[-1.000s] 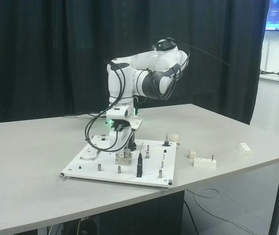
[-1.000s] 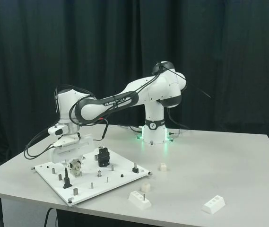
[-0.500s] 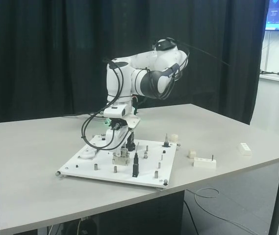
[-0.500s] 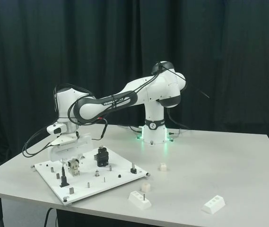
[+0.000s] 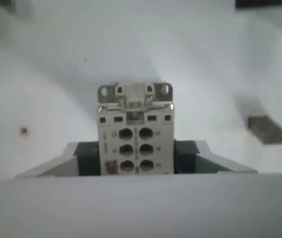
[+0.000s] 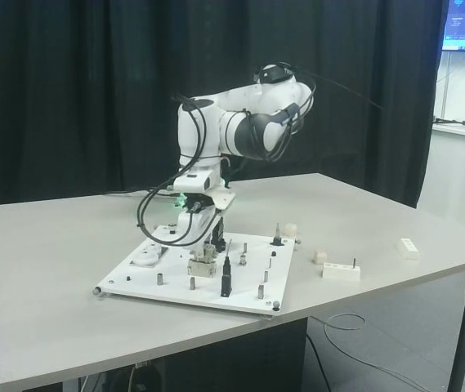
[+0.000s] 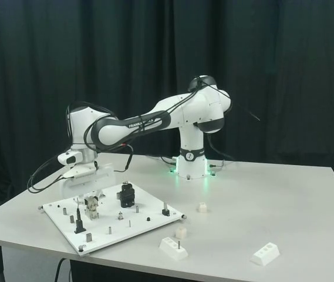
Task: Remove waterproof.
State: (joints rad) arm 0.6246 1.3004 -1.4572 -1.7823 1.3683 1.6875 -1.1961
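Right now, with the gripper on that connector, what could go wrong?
1. The gripper is shut on the waterproof connector, and the white board looks loose on the table; pulling may drag the board rather than free the connector.
2. Black upright tool and small pegs stand close by; a sideways pull could hit them.

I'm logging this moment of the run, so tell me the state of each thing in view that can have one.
Claw: shut on the waterproof connector, a finger on each side.
Waterproof connector: upright between the fingers, metal latch on its far end, above the white board.
White board: flat on the grey table.
Black plug: standing upright on the board.
White block with pin: resting on the table, off the board.
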